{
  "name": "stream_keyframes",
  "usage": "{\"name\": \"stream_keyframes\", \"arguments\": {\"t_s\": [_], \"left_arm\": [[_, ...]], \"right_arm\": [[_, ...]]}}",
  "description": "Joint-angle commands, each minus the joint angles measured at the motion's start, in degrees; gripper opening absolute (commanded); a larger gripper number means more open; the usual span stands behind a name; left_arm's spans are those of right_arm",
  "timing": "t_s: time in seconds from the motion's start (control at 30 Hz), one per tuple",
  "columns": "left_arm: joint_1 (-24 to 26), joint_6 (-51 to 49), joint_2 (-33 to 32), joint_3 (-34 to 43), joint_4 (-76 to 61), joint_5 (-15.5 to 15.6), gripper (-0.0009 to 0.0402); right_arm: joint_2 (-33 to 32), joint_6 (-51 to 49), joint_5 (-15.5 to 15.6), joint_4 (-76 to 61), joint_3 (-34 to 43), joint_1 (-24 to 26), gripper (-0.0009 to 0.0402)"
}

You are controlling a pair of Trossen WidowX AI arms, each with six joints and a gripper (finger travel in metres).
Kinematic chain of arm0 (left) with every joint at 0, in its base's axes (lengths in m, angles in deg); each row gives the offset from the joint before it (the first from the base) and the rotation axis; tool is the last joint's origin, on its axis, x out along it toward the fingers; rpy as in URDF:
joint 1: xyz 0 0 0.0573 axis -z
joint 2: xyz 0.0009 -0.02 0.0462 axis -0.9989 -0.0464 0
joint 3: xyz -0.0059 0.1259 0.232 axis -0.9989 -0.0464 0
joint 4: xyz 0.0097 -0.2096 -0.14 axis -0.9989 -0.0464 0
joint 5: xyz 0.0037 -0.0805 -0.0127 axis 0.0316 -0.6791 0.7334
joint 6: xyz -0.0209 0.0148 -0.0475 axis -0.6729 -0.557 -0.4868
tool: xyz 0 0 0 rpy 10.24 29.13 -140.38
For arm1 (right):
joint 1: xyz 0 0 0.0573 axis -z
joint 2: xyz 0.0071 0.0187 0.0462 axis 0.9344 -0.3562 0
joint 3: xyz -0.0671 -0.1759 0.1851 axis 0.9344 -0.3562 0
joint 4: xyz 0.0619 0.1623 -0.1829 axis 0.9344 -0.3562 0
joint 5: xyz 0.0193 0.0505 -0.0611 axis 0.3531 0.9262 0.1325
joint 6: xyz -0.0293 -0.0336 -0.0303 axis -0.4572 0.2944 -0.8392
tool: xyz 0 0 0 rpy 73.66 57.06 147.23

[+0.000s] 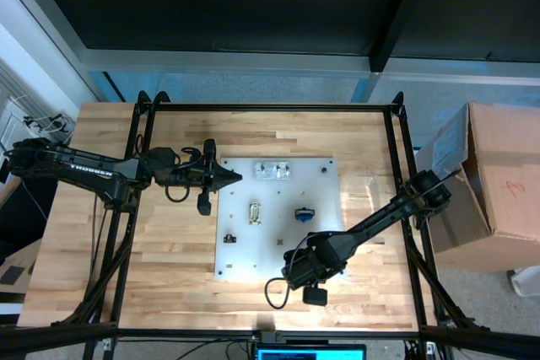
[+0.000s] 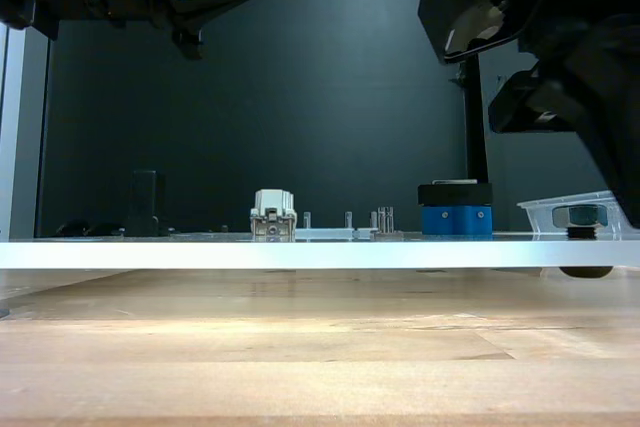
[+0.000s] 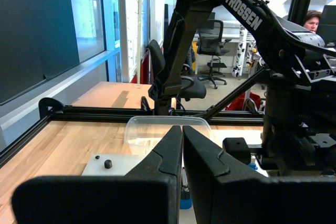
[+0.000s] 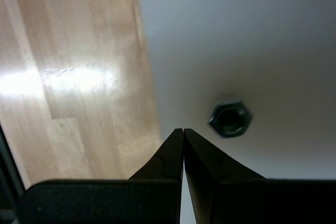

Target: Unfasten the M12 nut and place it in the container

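The nut (image 4: 229, 119) is sitting on its stud (image 2: 578, 233). The right gripper (image 4: 183, 129) is hovering beside it, fingers (image 4: 163, 158) closed on nothing. The left gripper (image 3: 182, 127) (fingers likewise touching) is hanging above the board's (image 1: 245, 250) far left corner.

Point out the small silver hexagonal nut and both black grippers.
small silver hexagonal nut (image 2: 580, 216): low view, side face; sits on its stud (image 2: 578, 234).
black left gripper (image 3: 182, 128): left wrist view, between shut fingers' tips; high over white board (image 1: 245, 259).
black right gripper (image 4: 183, 130): right wrist view, between shut fingers' tips; clear of the nut.
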Motion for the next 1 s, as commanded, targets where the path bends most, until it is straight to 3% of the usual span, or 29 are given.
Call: {"name": "stream_keyframes", "arguments": {"t_s": [0.03, 0.13, 0.2, 0.3, 0.47, 0.7, 1.0], "left_arm": [[0.0, 0.0, 0.0, 0.0, 0.0, 0.0, 0.0], [0.0, 0.0, 0.0, 0.0, 0.0, 0.0, 0.0], [0.0, 0.0, 0.0, 0.0, 0.0, 0.0, 0.0], [0.0, 0.0, 0.0, 0.0, 0.0, 0.0, 0.0], [0.0, 0.0, 0.0, 0.0, 0.2, 0.0, 0.0], [0.0, 0.0, 0.1, 0.0, 0.3, 0.0, 0.0], [0.0, 0.0, 0.0, 0.0, -0.1, 0.0, 0.0]], "right_arm": [[0.6, -0.6, -5.7, -1.6, 0.0, 0.0, 0.0], [2.0, 0.7, -13.8, -6.8, 0.2, 0.0, 0.0], [2.6, 0.9, -16.0, -10.9, 1.0, 0.0, 0.0], [3.0, 0.9, -16.2, -12.8, 1.8, 0.0, 0.0], [3.7, 1.3, -12.7, -12.0, 1.8, 0.0, 0.0], [4.1, 1.0, 0.4, -5.9, 1.8, 0.1, 0.0], [1.3, -0.9, 0.9, -4.0, 1.8, 0.1, 0.0]]}}
